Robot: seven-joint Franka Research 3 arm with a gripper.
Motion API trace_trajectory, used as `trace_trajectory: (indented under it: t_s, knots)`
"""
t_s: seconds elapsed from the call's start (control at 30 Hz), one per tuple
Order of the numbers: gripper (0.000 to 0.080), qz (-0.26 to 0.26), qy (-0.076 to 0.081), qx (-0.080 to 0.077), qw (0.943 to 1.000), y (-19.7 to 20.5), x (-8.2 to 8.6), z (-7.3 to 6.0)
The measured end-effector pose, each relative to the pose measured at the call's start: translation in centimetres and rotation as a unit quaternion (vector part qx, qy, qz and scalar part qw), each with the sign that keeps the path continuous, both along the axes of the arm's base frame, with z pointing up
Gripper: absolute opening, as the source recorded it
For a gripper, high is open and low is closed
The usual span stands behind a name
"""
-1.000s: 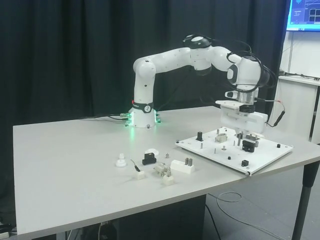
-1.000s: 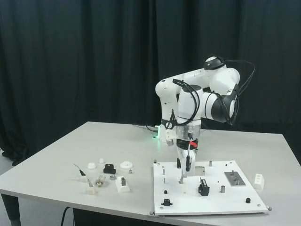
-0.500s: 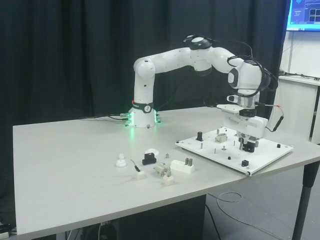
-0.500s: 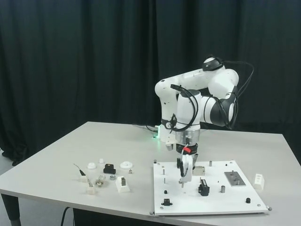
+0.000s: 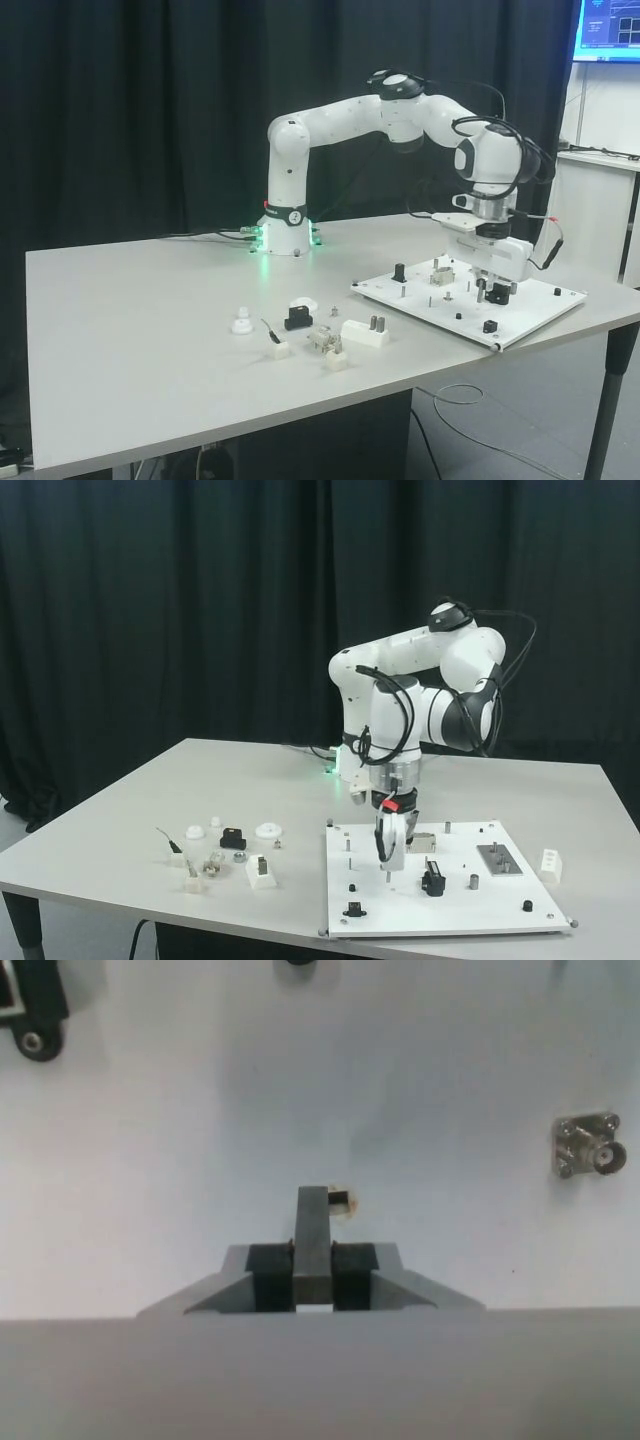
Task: Insert square peg 2.
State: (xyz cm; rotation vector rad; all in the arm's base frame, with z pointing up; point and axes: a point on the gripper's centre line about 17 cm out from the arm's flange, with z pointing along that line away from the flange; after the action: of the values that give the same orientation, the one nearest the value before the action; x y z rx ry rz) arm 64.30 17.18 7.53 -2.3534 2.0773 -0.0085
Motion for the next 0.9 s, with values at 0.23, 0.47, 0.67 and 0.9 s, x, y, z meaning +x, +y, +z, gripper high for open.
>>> trace_trajectory:
  t_s: [0.23, 0.47, 0.67, 0.9]
  knots:
    - [0.0076, -0.002, 0.009, 0.006, 0.9999, 0.2, -0.5, -0.3]
    - [0.0076, -0.001, 0.011, 0.007, 0.9999, 0.3, -0.6, -0.6]
    - [0.0076, 0.000, 0.012, 0.007, 0.9999, 0.4, -0.6, -0.8]
    - [0.0076, 0.000, 0.011, 0.006, 0.9999, 0.4, -0.6, -1.2]
